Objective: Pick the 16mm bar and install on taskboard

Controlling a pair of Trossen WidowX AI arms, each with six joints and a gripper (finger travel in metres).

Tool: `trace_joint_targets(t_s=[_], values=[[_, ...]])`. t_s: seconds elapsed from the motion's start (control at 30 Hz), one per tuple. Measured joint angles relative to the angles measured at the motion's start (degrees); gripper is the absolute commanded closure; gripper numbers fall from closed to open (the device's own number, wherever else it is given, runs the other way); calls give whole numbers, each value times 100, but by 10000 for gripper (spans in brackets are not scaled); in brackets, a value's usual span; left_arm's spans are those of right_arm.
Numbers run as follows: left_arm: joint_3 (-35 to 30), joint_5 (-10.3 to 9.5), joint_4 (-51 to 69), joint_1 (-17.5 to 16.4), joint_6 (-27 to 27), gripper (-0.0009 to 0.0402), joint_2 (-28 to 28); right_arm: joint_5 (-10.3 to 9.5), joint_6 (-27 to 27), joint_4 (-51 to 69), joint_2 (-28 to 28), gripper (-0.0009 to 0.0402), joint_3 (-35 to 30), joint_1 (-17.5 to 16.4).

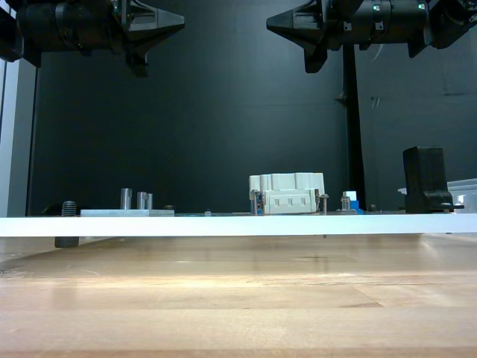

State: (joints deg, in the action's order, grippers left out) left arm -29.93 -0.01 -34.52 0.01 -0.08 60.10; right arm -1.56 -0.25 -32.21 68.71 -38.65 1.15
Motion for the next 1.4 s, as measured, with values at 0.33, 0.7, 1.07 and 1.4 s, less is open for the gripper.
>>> trace_joint_targets(t_s=[0.33,0.7,1.07,1.4], values=[[0,-2,-2,0,0,393,0,0,-92,0,0,393,0,0],[-2,0,-2,0,0,393,0,0,-177,2,0,393,0,0],[-2,0,-2,0,0,393,-2,0,-175,24,0,393,-2,0],[0,-2,-2,0,2,393,-2,0,-173,26,0,393,-2,-2]])
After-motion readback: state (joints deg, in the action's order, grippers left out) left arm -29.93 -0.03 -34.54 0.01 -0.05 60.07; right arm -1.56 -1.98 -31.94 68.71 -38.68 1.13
